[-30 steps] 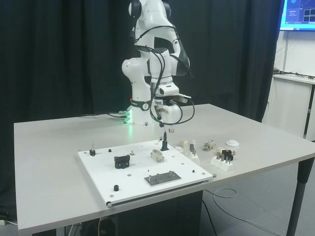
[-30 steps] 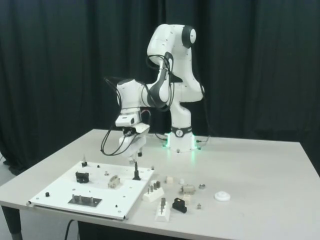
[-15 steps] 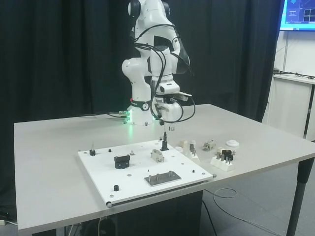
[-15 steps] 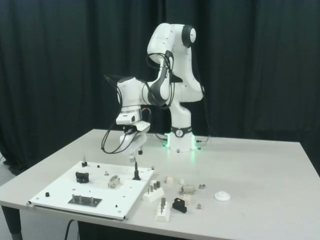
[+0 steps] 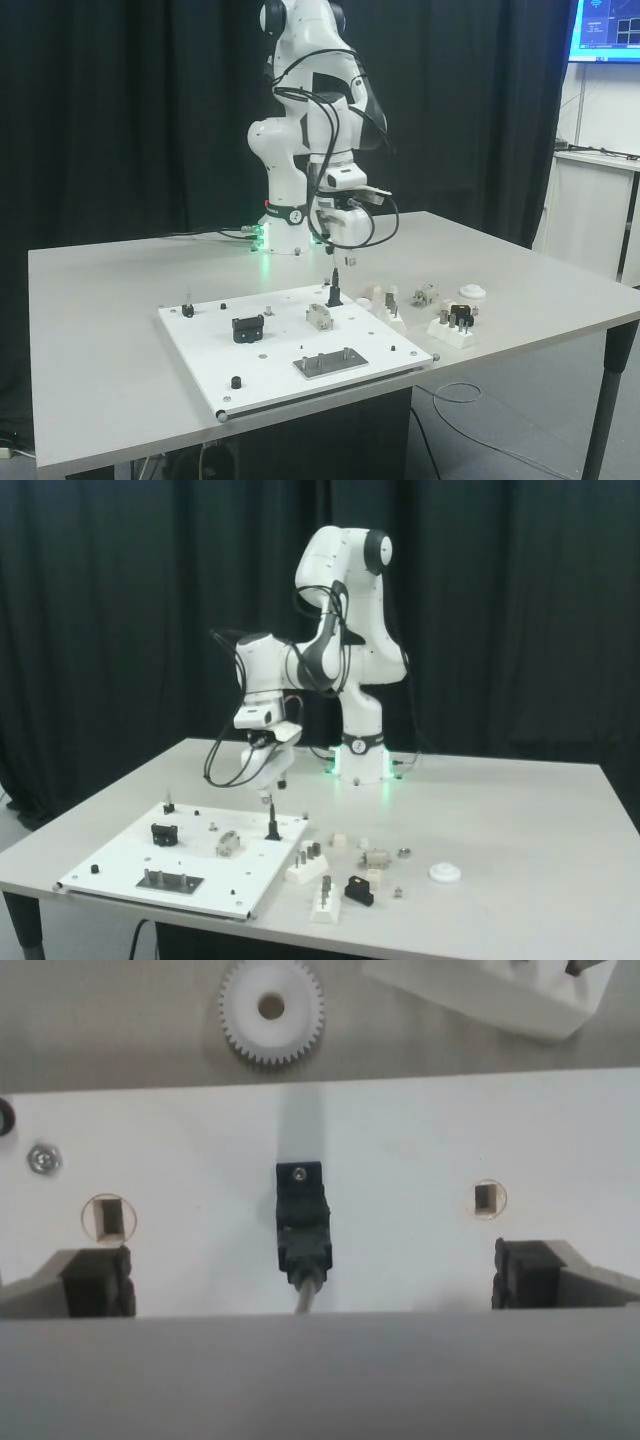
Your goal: Pick waterproof.
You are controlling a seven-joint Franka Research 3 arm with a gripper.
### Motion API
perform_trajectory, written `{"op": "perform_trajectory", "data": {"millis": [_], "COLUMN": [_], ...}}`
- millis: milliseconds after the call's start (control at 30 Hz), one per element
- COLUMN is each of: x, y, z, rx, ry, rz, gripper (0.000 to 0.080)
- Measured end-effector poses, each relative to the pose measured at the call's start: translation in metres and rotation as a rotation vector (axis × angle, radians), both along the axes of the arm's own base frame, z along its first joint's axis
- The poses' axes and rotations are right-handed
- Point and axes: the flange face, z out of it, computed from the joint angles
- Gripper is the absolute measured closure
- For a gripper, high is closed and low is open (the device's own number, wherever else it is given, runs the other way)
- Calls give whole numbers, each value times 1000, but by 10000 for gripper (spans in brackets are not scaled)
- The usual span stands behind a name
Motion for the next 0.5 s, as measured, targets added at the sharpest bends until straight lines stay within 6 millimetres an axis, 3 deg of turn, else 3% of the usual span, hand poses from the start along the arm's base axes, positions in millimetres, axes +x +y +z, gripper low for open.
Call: {"op": "perform_trajectory", "data": {"millis": [500], "x": [-1], "y": [13], "z": [5], "rx": [24], "ry": [25], "rz": [6], "gripper": [3]}}
